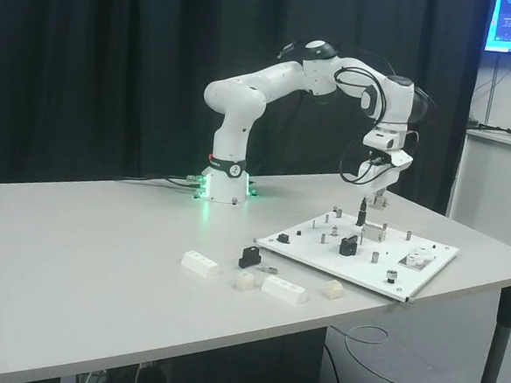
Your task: Place waterproof.
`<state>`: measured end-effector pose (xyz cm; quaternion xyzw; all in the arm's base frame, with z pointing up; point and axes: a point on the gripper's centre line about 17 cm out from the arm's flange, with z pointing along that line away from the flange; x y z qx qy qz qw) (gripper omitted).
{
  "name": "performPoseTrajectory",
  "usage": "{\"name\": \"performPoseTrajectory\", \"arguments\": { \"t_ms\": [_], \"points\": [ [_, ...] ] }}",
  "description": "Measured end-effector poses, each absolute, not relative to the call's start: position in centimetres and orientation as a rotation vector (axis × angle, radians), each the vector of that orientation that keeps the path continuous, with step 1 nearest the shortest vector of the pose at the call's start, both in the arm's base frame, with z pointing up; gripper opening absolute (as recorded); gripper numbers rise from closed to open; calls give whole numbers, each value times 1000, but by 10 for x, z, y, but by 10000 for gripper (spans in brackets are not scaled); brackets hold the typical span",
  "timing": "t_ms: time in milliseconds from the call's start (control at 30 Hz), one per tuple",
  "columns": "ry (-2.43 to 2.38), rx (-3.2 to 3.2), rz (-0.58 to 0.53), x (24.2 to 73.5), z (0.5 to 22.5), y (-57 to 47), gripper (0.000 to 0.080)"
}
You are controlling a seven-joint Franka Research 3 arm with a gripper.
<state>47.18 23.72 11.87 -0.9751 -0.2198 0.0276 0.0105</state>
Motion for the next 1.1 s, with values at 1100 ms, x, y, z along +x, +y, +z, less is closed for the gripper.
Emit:
{"name": "performPoseTrajectory", "arguments": {
  "t_ms": [1100],
  "points": [
    [-685, -2971, 22, 458, 121, 317, 311]
  ]
}}
